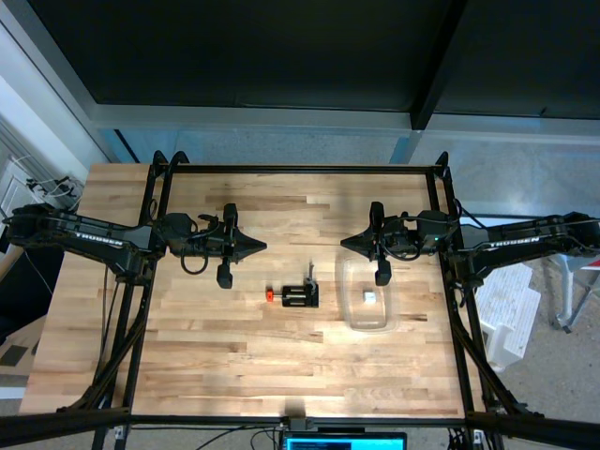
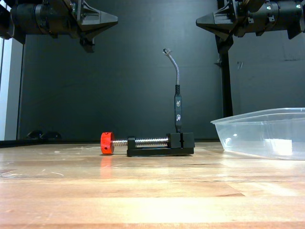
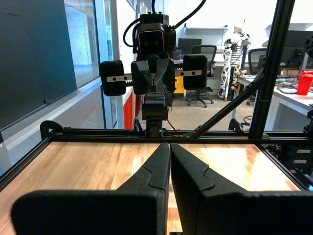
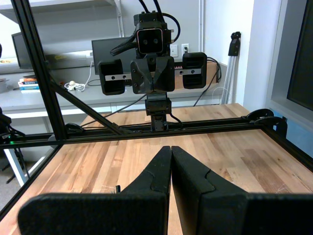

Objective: Pick the USB-C connector and install on taskboard

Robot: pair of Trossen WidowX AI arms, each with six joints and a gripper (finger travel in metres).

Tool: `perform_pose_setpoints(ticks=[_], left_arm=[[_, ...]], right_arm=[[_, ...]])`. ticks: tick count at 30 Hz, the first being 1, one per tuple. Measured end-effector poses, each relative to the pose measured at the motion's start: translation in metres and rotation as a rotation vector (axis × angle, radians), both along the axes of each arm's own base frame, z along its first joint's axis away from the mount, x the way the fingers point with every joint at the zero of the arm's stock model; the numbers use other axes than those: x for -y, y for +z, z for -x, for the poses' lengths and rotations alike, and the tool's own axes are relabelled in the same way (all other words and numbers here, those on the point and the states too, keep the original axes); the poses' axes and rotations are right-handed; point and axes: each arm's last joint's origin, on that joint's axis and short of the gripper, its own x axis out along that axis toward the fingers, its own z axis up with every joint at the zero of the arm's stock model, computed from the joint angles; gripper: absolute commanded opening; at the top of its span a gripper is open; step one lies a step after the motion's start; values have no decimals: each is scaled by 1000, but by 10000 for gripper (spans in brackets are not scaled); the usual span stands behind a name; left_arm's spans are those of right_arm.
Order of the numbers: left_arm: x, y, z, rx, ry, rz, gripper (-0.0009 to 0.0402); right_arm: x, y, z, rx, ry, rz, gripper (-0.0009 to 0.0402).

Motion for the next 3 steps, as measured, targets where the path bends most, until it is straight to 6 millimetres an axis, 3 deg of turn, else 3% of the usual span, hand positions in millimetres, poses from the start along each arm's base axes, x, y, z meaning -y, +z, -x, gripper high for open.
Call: perform_pose_setpoints(ticks=[3], left_arm=[[0,0,0,0,0,0,0]], right_arm=[[0,0,0,0,0,0,0]])
